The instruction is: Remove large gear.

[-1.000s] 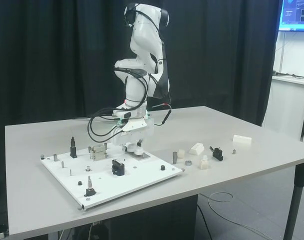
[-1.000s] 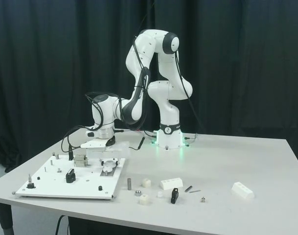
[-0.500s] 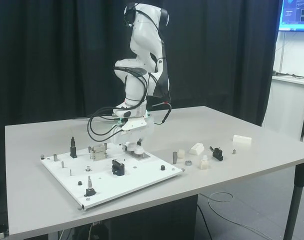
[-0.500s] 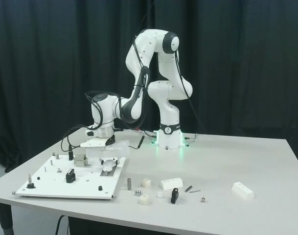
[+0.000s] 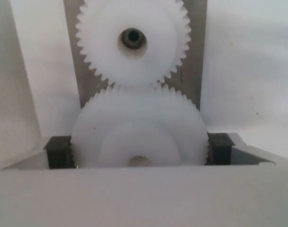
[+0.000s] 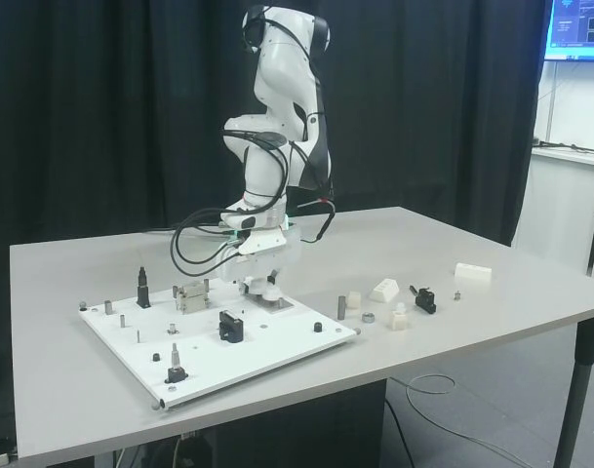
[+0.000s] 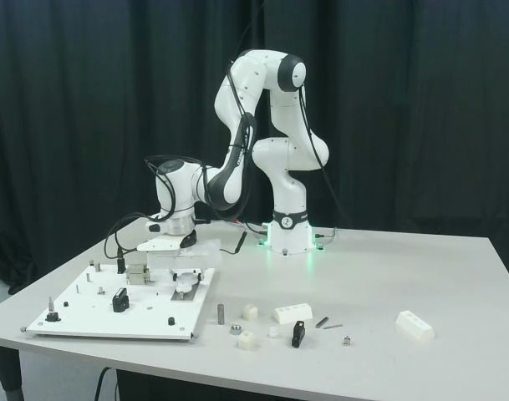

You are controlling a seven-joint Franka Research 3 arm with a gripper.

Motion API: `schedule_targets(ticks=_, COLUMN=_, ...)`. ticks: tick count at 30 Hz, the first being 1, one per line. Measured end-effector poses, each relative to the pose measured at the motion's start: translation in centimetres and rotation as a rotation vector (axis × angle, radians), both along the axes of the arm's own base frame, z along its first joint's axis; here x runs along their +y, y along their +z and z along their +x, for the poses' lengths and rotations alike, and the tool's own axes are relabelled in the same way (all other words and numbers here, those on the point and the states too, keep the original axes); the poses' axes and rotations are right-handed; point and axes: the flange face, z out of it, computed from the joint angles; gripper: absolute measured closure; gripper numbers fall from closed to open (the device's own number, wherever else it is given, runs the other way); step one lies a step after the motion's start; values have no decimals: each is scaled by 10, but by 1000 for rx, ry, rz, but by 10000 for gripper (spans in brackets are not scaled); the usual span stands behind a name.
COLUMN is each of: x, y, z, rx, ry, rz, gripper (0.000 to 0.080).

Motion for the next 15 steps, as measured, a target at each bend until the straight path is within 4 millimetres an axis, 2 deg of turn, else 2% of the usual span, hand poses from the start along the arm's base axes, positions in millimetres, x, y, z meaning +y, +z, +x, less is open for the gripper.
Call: schedule_targets(ticks=15, x=0, y=1, z=0, rx=1, ry=-1, rz=2, gripper=206)
